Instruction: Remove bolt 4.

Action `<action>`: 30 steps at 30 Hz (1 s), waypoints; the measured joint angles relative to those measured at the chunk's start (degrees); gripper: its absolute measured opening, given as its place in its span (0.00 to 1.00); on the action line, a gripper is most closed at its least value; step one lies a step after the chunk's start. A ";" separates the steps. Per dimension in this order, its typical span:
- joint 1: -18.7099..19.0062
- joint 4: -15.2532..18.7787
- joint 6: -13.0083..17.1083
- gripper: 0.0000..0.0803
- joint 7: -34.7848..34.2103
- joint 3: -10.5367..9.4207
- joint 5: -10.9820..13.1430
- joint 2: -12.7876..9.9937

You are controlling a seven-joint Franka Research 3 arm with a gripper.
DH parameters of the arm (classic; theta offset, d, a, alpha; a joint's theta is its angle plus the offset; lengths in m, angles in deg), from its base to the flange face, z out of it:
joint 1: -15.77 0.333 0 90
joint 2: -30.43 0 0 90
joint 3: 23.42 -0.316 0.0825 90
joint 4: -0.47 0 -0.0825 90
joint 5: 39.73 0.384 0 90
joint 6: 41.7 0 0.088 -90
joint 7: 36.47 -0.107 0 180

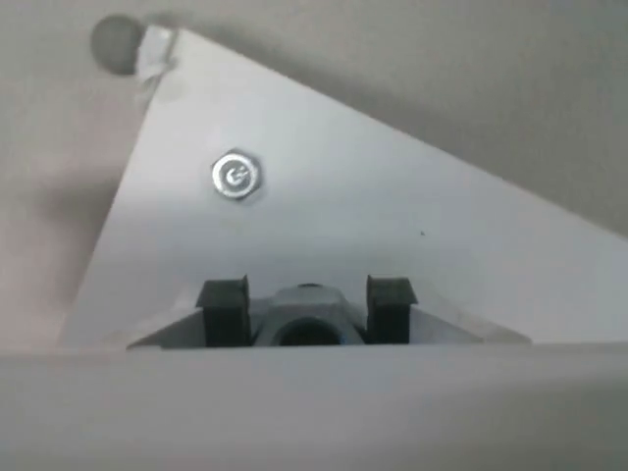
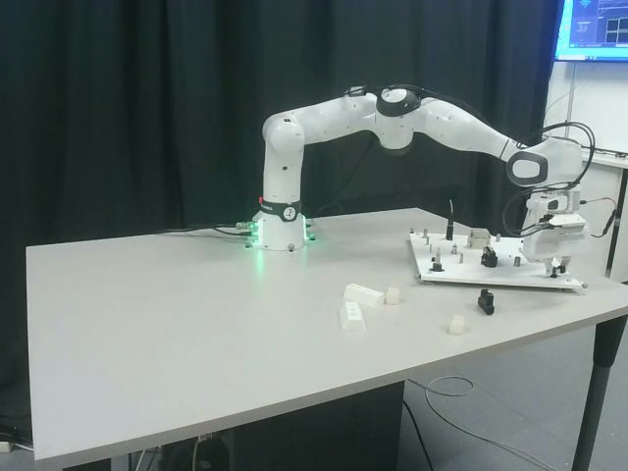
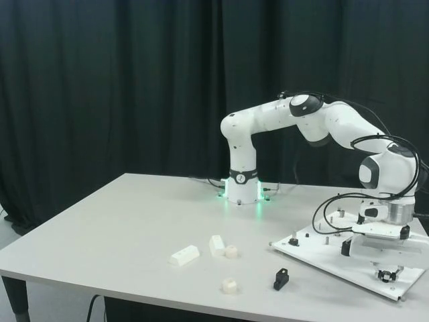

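The gripper (image 1: pixel 305 312) hangs low over a corner of the white board (image 1: pixel 392 226), and its two black fingertips (image 1: pixel 224 306) stand on either side of a grey bolt head (image 1: pixel 306 316), clenched on it as far as the wrist view shows. A second hex bolt (image 1: pixel 236 177) sits in the board a short way beyond the fingertips, nearer the board's pointed corner, apart from them. No number is readable on either bolt.

In the first room view the gripper (image 2: pixel 557 263) is at the far end of the board (image 2: pixel 461 273) from the arm's base (image 2: pixel 280 231), where green lights glow. Well apart from the gripper, on the grey table (image 2: pixel 177 314), lie white blocks (image 2: pixel 361 293) and a small black part (image 2: pixel 485 301) just off the board's near edge.
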 joint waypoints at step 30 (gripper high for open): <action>-0.86 0.00 -0.46 0.32 34.30 -0.82 1.93 0.59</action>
